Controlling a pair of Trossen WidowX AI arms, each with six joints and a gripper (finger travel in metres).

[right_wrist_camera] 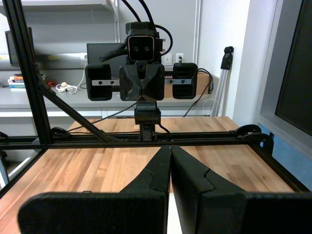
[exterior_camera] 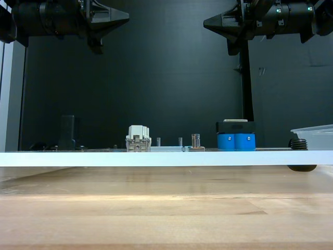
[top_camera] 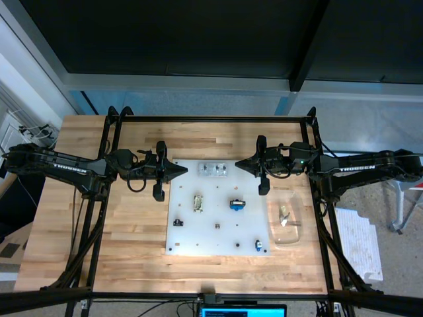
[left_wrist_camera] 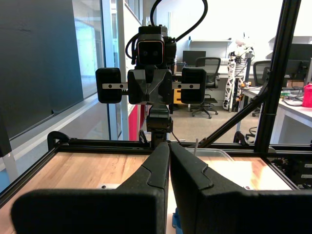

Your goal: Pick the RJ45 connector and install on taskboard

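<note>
While both arms hang raised above the light wooden table (top_camera: pixel 132 224), the black left tool (top_camera: pixel 184 170) sits near the far left corner of the large square white taskboard (top_camera: pixel 198 239), its fingers pressed together on nothing. The black right tool (top_camera: pixel 239 164), likewise clenched and empty, hovers near the board's far right corner. The tiny pale translucent RJ45 connector (top_camera: pixel 285 212) lies in the clear plastic tray (top_camera: pixel 299 228), just right of the board.

Matte black arms, white TROSSEN lettering (top_camera: pixel 66 168), looped cables (top_camera: pixel 135 182); left gripper (top_camera: pixel 186 170) centre-left, right gripper (top_camera: pixel 238 165) centre-right, tapered black jaws.
</note>
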